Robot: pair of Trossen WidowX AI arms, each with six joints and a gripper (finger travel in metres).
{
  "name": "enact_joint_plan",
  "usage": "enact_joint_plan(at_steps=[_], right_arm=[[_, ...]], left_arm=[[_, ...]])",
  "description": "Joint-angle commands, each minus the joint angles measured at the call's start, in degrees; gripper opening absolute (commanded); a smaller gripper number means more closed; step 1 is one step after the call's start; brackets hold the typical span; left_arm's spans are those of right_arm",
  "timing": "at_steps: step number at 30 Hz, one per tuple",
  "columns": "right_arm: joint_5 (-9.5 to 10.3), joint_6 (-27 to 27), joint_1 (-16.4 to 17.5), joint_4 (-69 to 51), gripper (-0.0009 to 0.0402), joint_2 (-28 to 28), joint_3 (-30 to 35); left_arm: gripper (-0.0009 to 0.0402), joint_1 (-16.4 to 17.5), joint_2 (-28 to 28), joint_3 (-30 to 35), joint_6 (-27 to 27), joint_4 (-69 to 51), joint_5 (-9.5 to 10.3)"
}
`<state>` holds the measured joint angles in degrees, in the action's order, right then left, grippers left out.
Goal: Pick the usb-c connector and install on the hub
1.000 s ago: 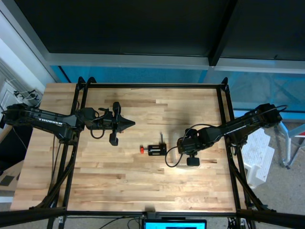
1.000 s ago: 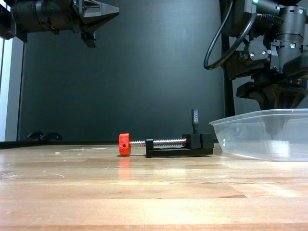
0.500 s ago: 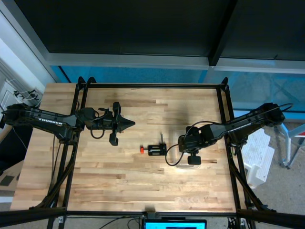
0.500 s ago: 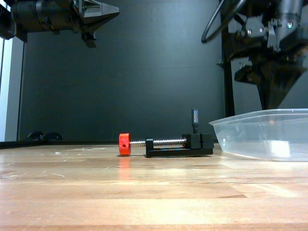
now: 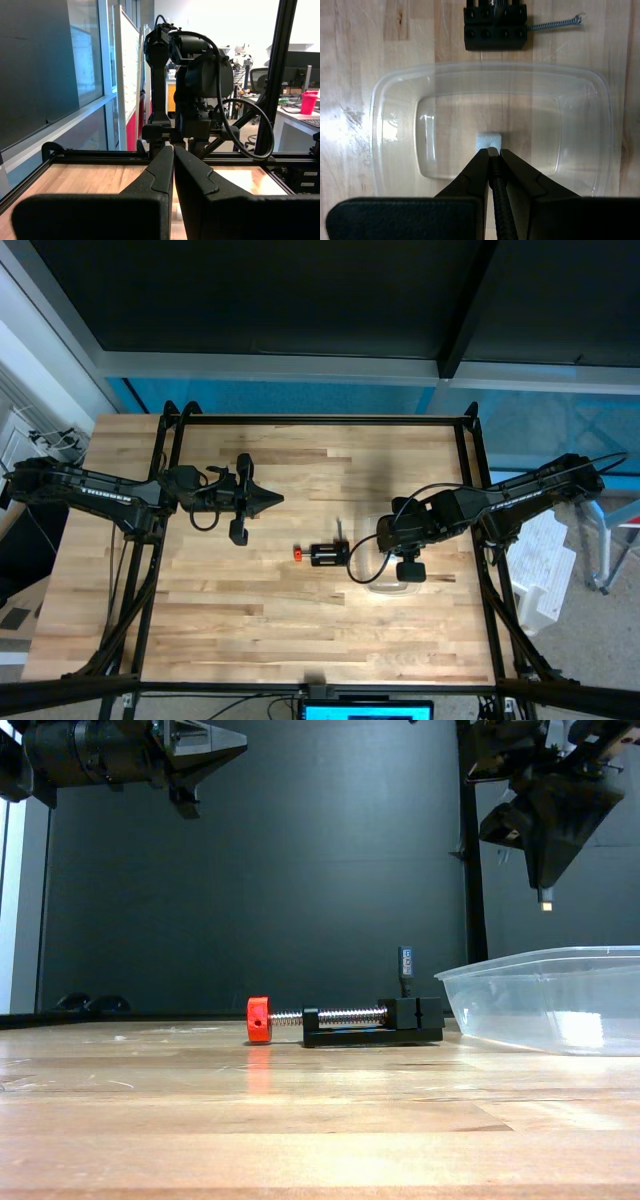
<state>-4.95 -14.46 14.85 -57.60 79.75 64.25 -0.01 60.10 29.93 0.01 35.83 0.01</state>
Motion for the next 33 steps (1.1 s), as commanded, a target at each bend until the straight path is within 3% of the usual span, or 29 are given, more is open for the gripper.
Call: enact_joint_plan(at_steps=[1, 5, 8, 18, 33], right_arm=[[-0.02, 0.00, 0.02, 0.04, 0.0000, 0.02, 0.00], [-0.09, 0.07, 0.00, 0.37, 0.0000, 0.24, 0.07], [-1.62, 0.42, -0.50, 1.46, 0.0000, 0.81, 0.52], [-1.36, 4.55, -2.43, 1.70, 0.0000, 6.27, 6.16], [-1.51, 6.08, -3.39, 2.25, 0.0000, 11.91, 11.89]], left_arm=[[0.0000, 0.00, 0.00, 0.02, 0.00, 0.00, 0.00], [0.0000, 0.00, 0.00, 0.02, 0.00, 0.00, 0.00], [0.0000, 0.00, 0.00, 0.02, 0.00, 0.00, 0.00], [0.0000, 0.02, 0.00, 0.02, 0.00, 0.00, 0.00], [0.0000, 0.00, 0.00, 0.02, 0.00, 0.00, 0.00]])
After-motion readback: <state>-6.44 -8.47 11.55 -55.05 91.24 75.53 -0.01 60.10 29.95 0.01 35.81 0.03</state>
